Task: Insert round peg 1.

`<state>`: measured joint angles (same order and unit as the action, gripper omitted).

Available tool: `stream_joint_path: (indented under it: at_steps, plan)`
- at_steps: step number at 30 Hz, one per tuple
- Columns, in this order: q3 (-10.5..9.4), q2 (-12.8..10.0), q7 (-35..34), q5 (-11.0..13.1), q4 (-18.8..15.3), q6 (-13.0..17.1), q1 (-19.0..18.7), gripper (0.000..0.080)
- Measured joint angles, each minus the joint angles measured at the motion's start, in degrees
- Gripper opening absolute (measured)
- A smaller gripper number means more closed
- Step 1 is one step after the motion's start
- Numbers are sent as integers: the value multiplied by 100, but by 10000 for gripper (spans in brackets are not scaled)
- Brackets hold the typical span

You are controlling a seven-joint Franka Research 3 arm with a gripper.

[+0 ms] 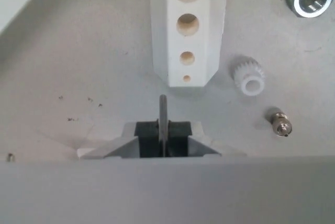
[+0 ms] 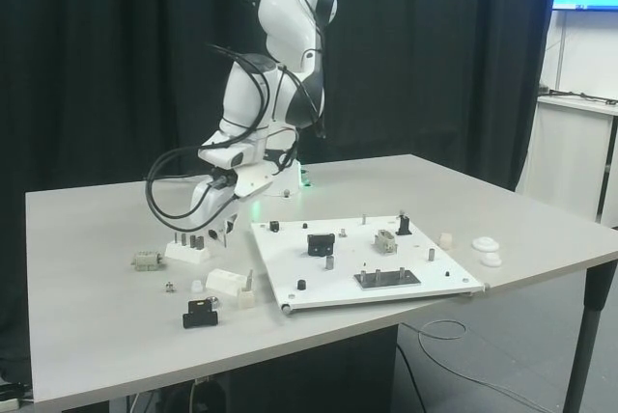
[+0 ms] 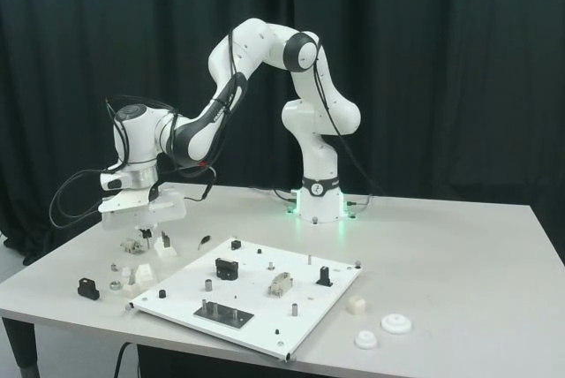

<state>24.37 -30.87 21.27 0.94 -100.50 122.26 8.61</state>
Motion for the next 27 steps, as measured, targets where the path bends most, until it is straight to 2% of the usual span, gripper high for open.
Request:
stream_joint_path:
  at_steps: [13, 19, 27]
  plan:
    - [0, 90, -368, 292, -81, -545, -174, 31]
    - [0, 309, -618, 356, -349, -733, -360, 31]
    - [0, 733, -999, 378, -874, -762, -712, 31]
